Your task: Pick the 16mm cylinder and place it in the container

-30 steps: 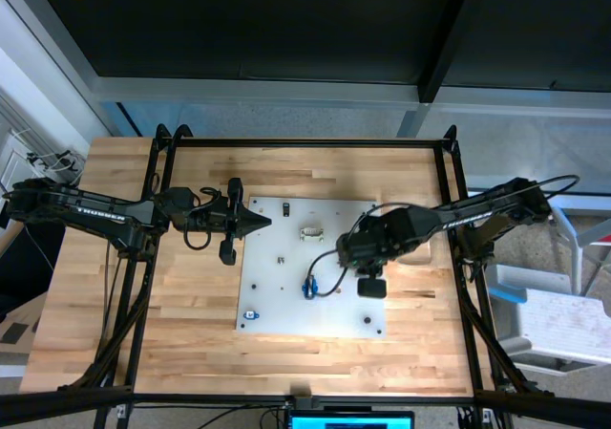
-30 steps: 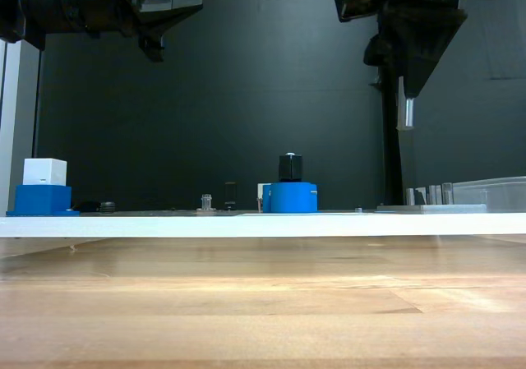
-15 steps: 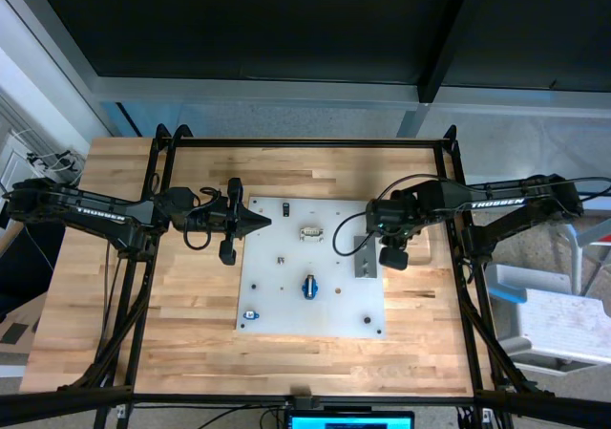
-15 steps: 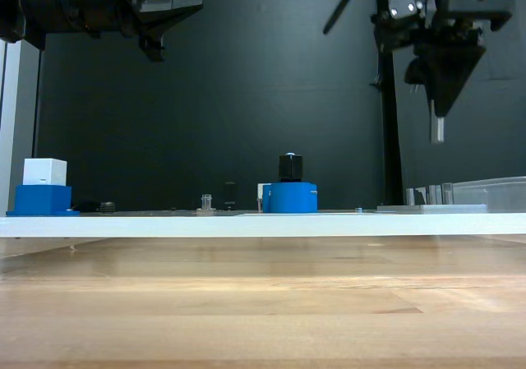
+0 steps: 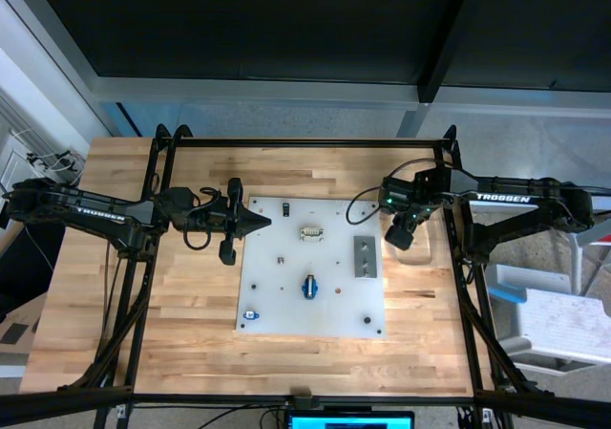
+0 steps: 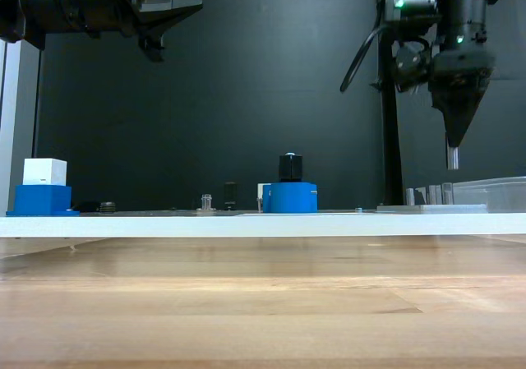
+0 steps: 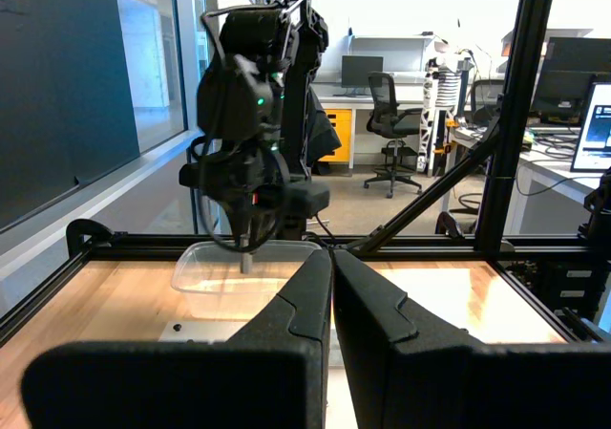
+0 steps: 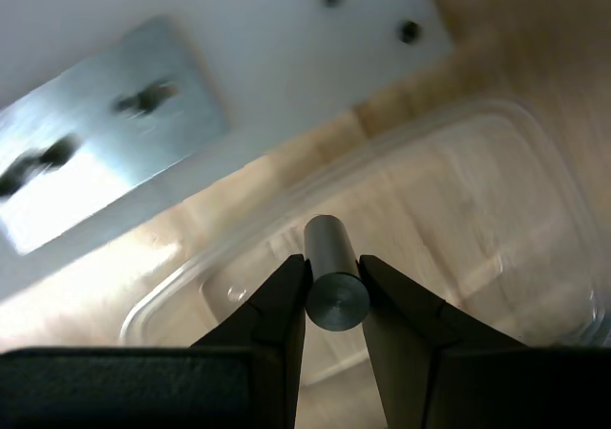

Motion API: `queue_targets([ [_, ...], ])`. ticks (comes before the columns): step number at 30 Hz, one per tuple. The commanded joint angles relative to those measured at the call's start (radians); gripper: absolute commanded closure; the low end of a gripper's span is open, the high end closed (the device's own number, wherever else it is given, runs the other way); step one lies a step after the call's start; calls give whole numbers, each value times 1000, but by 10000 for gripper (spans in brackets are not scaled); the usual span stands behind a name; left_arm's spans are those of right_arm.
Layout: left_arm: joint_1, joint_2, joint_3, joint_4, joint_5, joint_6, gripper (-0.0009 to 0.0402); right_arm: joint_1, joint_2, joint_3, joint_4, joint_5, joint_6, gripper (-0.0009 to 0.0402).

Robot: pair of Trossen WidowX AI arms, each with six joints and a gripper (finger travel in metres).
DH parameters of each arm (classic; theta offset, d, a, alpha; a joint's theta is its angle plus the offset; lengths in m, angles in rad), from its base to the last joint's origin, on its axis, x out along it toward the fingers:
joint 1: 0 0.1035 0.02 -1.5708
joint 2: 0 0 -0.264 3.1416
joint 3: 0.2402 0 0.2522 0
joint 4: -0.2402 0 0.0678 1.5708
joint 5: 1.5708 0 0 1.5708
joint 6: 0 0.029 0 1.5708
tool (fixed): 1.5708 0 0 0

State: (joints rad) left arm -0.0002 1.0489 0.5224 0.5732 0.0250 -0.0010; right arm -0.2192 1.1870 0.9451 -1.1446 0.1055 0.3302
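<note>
Silvery-grey 16mm cylinder (image 8: pixel 334 286), clear container (image 8: pixel 458 228)

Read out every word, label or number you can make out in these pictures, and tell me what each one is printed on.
"TROSSEN": on the left arm; its left gripper hangs shut over the board's left edge.
"TROSSEN": on the right arm; its right gripper holds the 16mm cylinder above the container.
The monitor in the left wrist view: text too small to read.
Nothing else is legible.

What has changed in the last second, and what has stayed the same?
The right claw, shut on the 16mm cylinder, has carried it rightward off the board and lower, to over the container. The left claw stayed parked, high at the board's left edge.
</note>
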Motion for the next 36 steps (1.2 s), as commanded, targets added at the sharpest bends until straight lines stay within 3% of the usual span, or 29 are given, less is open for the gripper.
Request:
queue_targets([
  [1, 0, 0, 0, 0, 0, 0, 393, -16, 1, -30, 31, 43, 40, 382],
  [6, 0, 0, 0, 0, 0, 0, 393, -17, 1, -70, 47, 47, 86, 381],
  [11, 0, 0, 0, 0, 0, 0, 393, -17, 0, -120, 119, 113, 190, 381],
  [20, 0, 0, 0, 0, 0, 0, 393, -14, -4, -195, 169, 114, 217, 381],
  [27, 0, 0, 0, 0, 0, 0, 393, -10, -78, -219, 154, 112, 245, 381],
  [36, 0, 0, 0, 0, 0, 0, 393, -7, -130, -259, 131, 107, 340, 381],
])
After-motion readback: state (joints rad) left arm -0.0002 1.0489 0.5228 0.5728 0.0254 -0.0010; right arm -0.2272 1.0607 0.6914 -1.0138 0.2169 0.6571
